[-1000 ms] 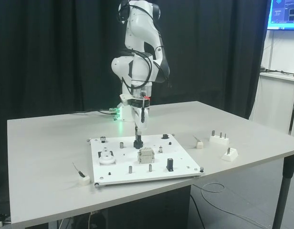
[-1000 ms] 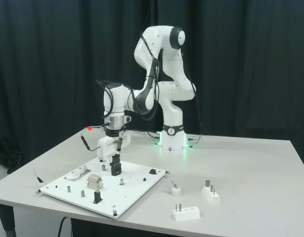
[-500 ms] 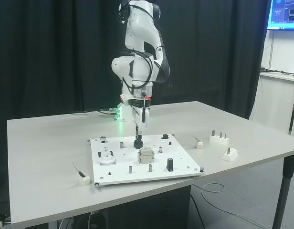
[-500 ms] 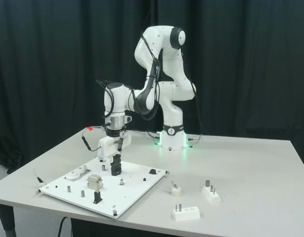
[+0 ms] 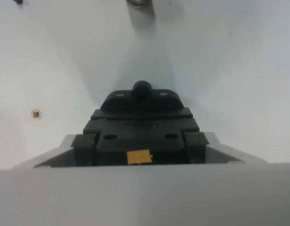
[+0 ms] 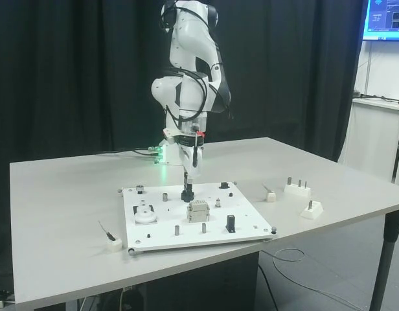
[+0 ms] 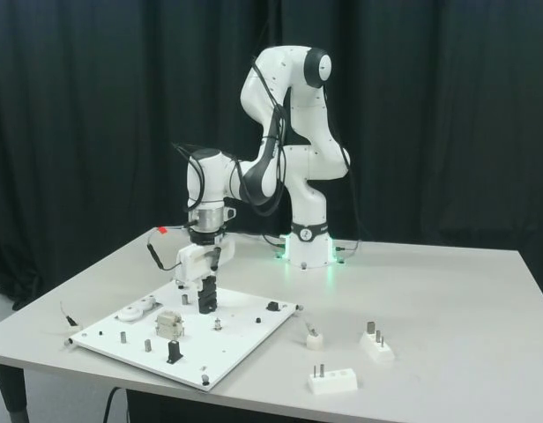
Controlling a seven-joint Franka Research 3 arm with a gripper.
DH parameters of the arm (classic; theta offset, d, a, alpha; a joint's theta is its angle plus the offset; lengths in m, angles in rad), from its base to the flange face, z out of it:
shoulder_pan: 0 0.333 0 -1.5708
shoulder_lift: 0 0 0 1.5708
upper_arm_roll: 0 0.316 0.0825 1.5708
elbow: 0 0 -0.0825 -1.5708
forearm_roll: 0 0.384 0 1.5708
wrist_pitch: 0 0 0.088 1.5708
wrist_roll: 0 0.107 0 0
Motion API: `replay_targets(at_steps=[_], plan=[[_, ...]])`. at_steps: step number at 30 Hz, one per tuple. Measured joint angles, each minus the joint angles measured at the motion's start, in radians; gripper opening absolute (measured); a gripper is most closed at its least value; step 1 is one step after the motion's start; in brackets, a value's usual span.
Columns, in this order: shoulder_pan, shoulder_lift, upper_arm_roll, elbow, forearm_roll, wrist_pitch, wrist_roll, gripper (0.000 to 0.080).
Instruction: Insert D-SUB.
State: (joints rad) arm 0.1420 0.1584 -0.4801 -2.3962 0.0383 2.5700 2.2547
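Between claw fingers — half-hidden black D-SUB

First room cam sits off one side of the bench, looking across at the arm. Second one faces the arm head-on from further back. Both catch the white board. Wrist cam is right up close, looking straight down at it

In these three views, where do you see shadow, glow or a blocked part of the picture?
Wrist view: a pale band of the pincer's own body blocks the lower part, and a soft shadow lies on the white board around the black connector. First room view: a green glow shows at the arm's base. Second room view: even light on the grey table, against black curtains.
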Motion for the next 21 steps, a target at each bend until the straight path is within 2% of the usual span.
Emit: replay_targets(at_steps=[21], plan=[[0.002,-0.001,-0.001,-0.007,0.000,0.016,-0.016,0.0386]])
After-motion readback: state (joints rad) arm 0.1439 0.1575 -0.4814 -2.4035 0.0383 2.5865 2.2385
